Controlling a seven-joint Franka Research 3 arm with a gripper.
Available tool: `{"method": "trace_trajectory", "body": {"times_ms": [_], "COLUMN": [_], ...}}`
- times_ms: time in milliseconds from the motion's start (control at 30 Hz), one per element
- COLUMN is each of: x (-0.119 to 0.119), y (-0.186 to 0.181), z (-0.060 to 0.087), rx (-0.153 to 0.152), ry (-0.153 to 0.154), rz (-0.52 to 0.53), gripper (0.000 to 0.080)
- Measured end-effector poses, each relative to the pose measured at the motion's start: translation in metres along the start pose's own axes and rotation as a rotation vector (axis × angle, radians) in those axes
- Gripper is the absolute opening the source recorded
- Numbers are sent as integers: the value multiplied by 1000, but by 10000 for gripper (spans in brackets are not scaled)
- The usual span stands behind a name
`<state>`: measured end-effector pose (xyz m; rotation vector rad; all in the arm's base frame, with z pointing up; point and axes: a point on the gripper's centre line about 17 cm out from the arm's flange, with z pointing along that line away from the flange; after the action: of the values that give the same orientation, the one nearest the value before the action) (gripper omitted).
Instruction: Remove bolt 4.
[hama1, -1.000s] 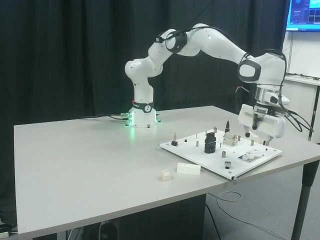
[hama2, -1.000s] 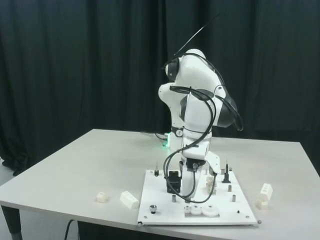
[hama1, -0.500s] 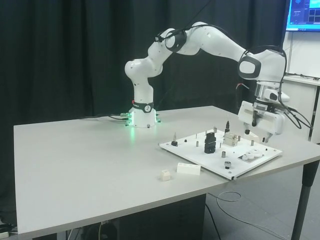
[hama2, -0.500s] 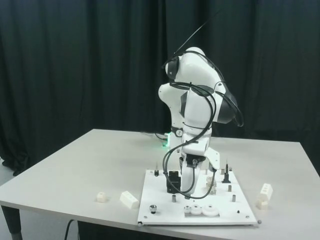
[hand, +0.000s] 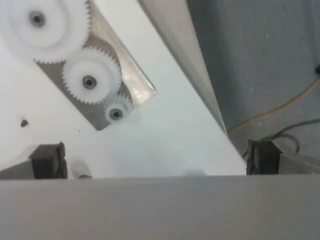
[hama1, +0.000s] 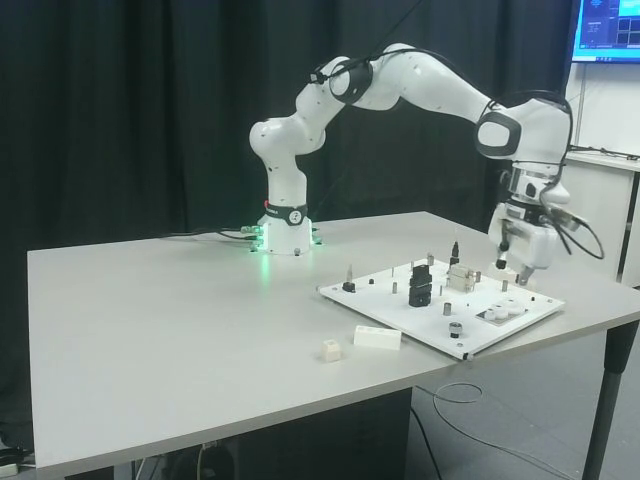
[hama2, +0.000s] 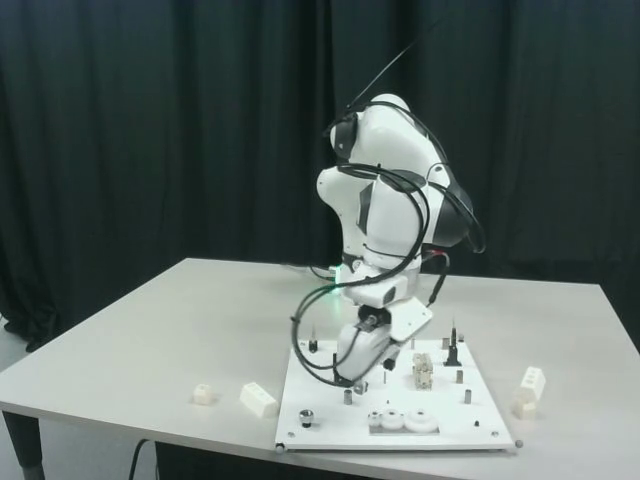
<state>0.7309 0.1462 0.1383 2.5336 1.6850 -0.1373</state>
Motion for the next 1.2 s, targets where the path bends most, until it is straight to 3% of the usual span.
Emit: {"method": "trace_trajectory", "body": {"times_ms": [267, 600, 1033, 1200], "x": [-22, -67, -105, -115], "y": [14, 32, 51, 55], "z": [1, 14, 27, 29], "rx": [-12, -8, 6, 5], "ry": [-21, -60, -69, -70], "rz": [178, 256, 339, 506], "gripper": [800, 800, 800, 800]}}
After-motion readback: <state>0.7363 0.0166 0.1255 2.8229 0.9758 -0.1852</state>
